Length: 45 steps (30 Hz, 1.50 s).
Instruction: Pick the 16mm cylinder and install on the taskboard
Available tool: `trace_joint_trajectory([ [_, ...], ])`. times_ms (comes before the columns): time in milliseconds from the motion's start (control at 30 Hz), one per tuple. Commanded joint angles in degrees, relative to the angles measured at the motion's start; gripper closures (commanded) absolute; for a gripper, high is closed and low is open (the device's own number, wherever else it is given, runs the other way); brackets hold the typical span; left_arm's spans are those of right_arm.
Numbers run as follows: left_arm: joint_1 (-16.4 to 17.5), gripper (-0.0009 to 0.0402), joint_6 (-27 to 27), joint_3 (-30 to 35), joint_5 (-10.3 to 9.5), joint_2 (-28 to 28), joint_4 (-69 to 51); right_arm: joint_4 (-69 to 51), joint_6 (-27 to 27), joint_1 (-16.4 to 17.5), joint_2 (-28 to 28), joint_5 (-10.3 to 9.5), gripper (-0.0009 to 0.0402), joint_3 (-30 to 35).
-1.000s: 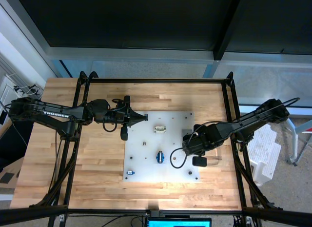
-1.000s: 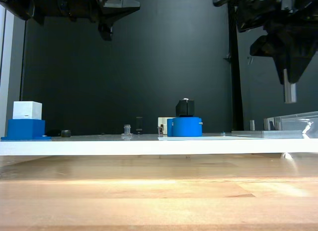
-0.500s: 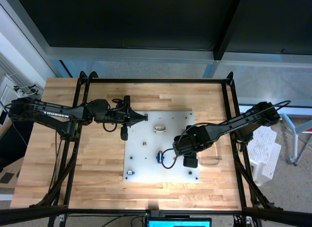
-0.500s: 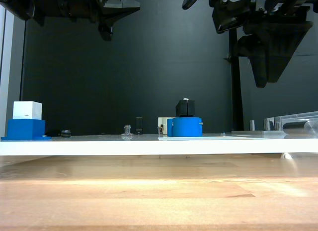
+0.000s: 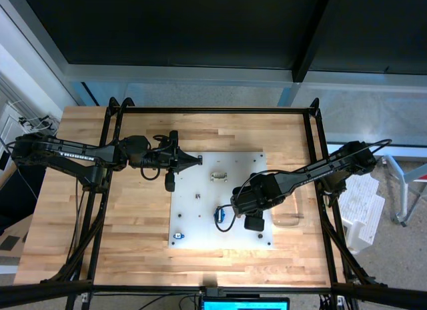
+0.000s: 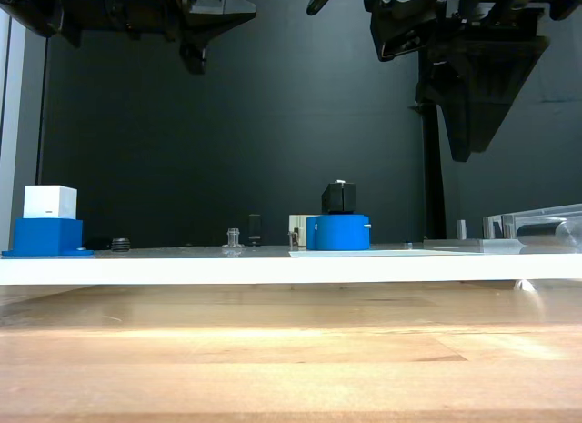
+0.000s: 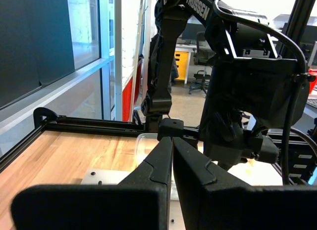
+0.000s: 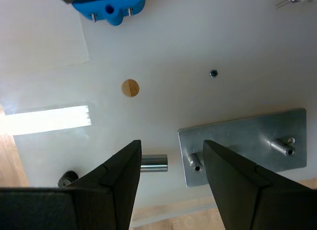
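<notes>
Over the taskboard (image 5: pixel 200 230), right gripper (image 8: pixel 171 142), fingers (image 8: pixel 119 180) apart, frames the 16mm cylinder (image 8: pixel 154 162); left gripper (image 5: pixel 198 161), fingers (image 7: pixel 190 165) together, near its far-left corner.

Robotics lab: black frame (image 5: pixel 213 111) round a wooden bench (image 5: pixel 140 217); office chair (image 7: pixel 200 77), glass partition (image 7: pixel 84 32) beyond the left gripper (image 7: pixel 172 139).

Wooden table (image 5: pixel 133 217); clear tray (image 5: pixel 292 221) on it; screen (image 5: pixel 245 304) at near edge.

Left arm (image 5: pixel 67 155), right arm (image 5: pixel 320 169): matte black links, looped black cables (image 5: pixel 225 221), white TROSSEN lettering (image 7: pixel 197 5), likely on both. Left gripper (image 7: pixel 172 140) over taskboard's (image 5: pixel 193 220) far-left corner, right gripper (image 8: pixel 171 143) above taskboard: your 2 pairs of black tapered fingers.
</notes>
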Motion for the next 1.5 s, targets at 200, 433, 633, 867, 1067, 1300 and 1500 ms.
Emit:
trace_joint_trajectory([
  [200,0.0,0.0393,0.0,0.02,0.0,0.02,0.0,0.09,23.43,1.18,0.0,0.02,0.022,0.07],
  [433,0.0,0.0393,0.0,0.02,0.0,0.02,0.0,0.15,46.99,3.17,0.0,0.02,0.0219,-0.07],
  [633,0.0,0.0393,0.0,0.02,0.02,0.02,0.0,0.39,61.11,4.66,0.0,-1.84,0.0219,-0.42],
  [867,0.0,0.0393,0.0,0.02,0.0,0.02,0.0,0.48,70.88,5.84,2.67,-2.16,0.022,-0.55],
  [1067,0.0,0.0393,0.0,0.02,0.0,0.02,0.0,0.87,76.02,6.86,3.91,-3.02,0.022,-0.7],
  [1300,0.0,0.0393,0.0,0.02,0.0,0.02,0.0,0.79,80.28,7.74,3.91,-2.99,0.022,-1.7],
  [1500,0.0,0.0393,0.0,0.02,0.02,0.02,0.0,4.39,83.38,7.78,3.87,-3.17,0.022,-4.5],
])
